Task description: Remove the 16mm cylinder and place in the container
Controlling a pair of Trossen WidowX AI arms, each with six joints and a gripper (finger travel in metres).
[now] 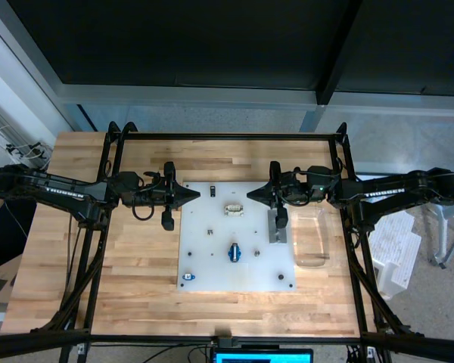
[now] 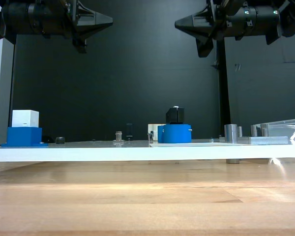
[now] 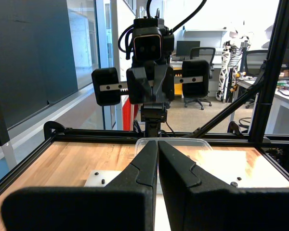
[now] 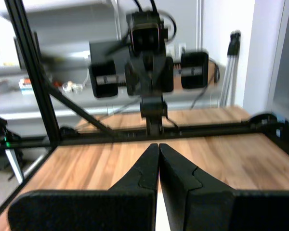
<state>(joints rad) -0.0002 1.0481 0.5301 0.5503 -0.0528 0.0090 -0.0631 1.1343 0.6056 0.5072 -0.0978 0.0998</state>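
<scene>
White board (image 1: 212, 261) sits dead centre on the wooden table (image 1: 121, 265), and both arms hang high above its far half, nose to nose. The left gripper (image 1: 199, 194) points inward from the left. Its own camera shows its two black fingers (image 3: 144, 166) pressed together with only a hairline seam between them and nothing in their grasp. The right gripper (image 1: 250, 194) faces it with a gap between the tips, its claw pinched closed just the same (image 4: 158, 149) and carrying nothing. From table height, both tips (image 2: 110, 20) (image 2: 177, 22) float well clear of everything below.

Down on the board, the 16mm cylinder (image 1: 258, 254) stands upright just right of the blue part (image 1: 234, 252). It's a short silvery peg (image 2: 231, 133), and it looks seated in a hole, as a sliver of metal seems to show under the board's edge beneath it. The grey block (image 1: 278, 233) lies further right. Beyond that is the container (image 1: 312, 263), a clear tub on the wood hard by the board's right edge, well apart from the peg.
</scene>
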